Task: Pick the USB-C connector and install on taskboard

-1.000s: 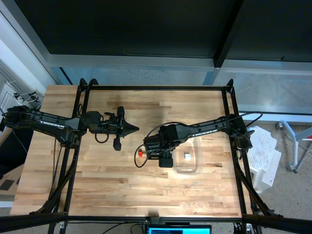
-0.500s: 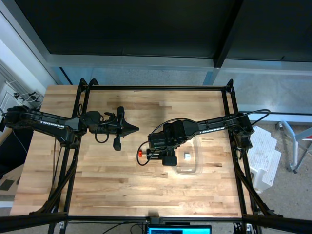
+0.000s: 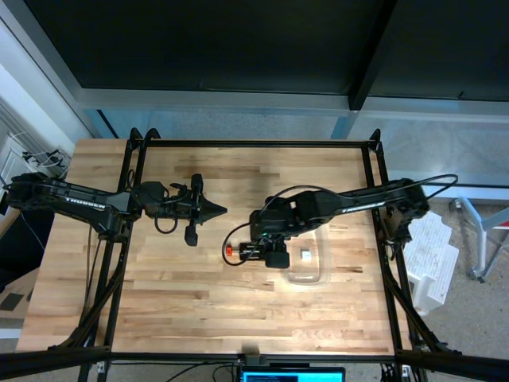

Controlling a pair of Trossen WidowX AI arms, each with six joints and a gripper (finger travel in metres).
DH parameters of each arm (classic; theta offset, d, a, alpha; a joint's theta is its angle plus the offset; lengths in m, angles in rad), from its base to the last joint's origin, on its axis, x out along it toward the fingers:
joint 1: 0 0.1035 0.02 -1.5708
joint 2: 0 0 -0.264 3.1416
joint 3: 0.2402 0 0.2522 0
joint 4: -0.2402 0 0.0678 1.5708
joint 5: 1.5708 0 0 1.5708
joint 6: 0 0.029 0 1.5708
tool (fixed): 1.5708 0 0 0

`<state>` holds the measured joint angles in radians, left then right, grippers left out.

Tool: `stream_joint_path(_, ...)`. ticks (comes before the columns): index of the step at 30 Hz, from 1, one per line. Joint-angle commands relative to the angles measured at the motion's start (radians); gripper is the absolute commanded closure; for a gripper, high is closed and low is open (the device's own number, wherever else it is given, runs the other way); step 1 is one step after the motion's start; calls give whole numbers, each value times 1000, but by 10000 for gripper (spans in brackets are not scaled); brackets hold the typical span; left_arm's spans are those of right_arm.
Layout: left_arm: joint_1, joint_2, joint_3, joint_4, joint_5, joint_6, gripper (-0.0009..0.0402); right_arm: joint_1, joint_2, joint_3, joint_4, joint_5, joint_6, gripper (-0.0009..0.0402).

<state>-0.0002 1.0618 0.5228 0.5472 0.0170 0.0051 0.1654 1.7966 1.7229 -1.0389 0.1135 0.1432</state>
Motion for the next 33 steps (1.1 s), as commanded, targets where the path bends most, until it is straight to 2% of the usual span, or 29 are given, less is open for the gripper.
stream_joint_path(1, 0, 0, 0, 0, 0, 0, 393, -5, -89, -117, 161, 3, -33, 223)
stream_joint_path(13, 0, 0, 0, 0, 0, 0, 393, -77, -360, -469, 579, 3, -64, 312)
stream_joint_path(20, 0, 0, 0, 0, 0, 0, 393, -119, -465, -638, 830, -2, -85, 392)
stream_joint_path(33, 0, 0, 0, 0, 0, 0, 393, -137, -612, -883, 1239, -10, -108, 394)
